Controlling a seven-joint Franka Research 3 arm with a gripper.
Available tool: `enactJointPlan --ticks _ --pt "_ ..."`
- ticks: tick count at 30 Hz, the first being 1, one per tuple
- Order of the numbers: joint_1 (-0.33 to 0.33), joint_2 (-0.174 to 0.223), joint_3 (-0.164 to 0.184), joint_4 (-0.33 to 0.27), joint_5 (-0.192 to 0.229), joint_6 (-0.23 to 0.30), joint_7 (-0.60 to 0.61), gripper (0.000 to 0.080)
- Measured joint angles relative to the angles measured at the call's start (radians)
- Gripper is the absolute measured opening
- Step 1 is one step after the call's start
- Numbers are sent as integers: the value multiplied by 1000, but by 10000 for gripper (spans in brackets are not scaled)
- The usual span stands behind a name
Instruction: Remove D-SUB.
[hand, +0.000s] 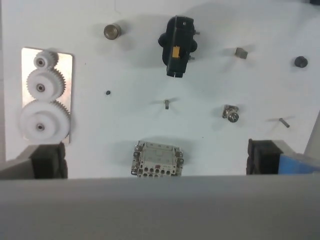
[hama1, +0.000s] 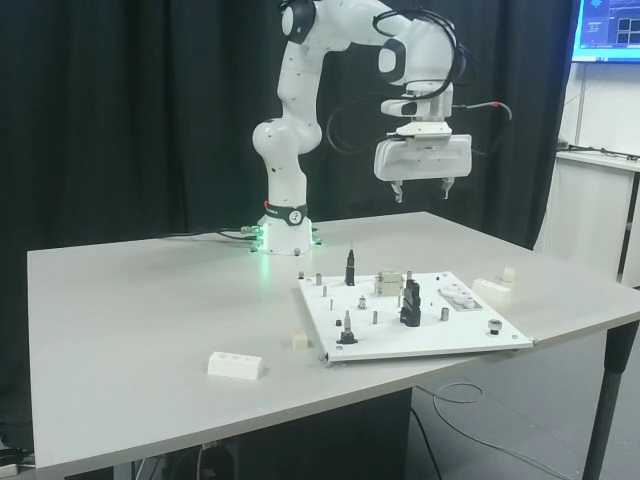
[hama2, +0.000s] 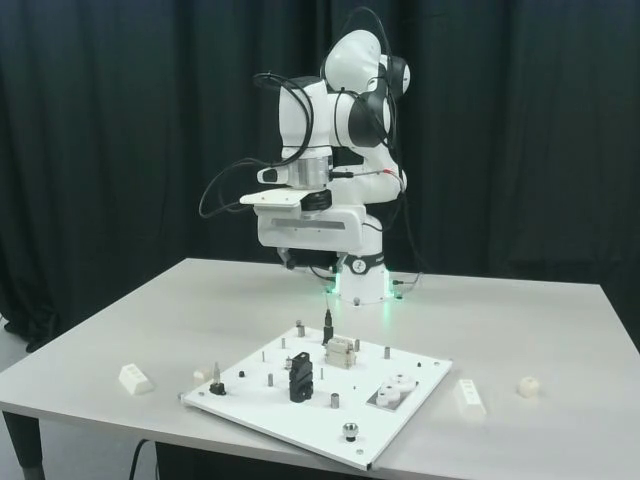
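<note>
Wrist view puts me high above the flat white task board (hand: 125, 120), with my jaws (hand: 155, 160) spread wide and holding nothing; one black fingertip (hand: 49, 159) shows at either side of the picture, well clear of every part.

Nearest on the grey surface (hama1: 130, 310), by its front edge in the first room view, lies a small white block with holes in its top (hama1: 236, 365), and a tiny white cube (hama1: 300, 341) sits just beside the board's corner. On the board itself I take the pale metal multi-pin connector block (hand: 157, 160), seated upright between my fingertips in the wrist view, to be the D-SUB, though I cannot read its pin layout well enough to be sure. Beyond it stands a black plastic plug with a lever (hand: 177, 46); a train of three white toothed gears on a metal plate (hand: 44, 100) fills one edge of the board, and a small round metal coaxial socket (hand: 230, 113) sits on the other side of the connector.

Farther back, the white arm (hama1: 300, 100) rises from its base near the rear edge of the surface.

My judgement: nothing is done yet. The connector looks fully seated, so descent, grip and pull-out all remain.
</note>
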Motion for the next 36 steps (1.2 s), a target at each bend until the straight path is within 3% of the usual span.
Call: enactJointPlan --ticks 18,36 --pt "0 12 -1 0 0 11 5 800" --pt "-20 107 -1 -1 -8 91 -30 800"
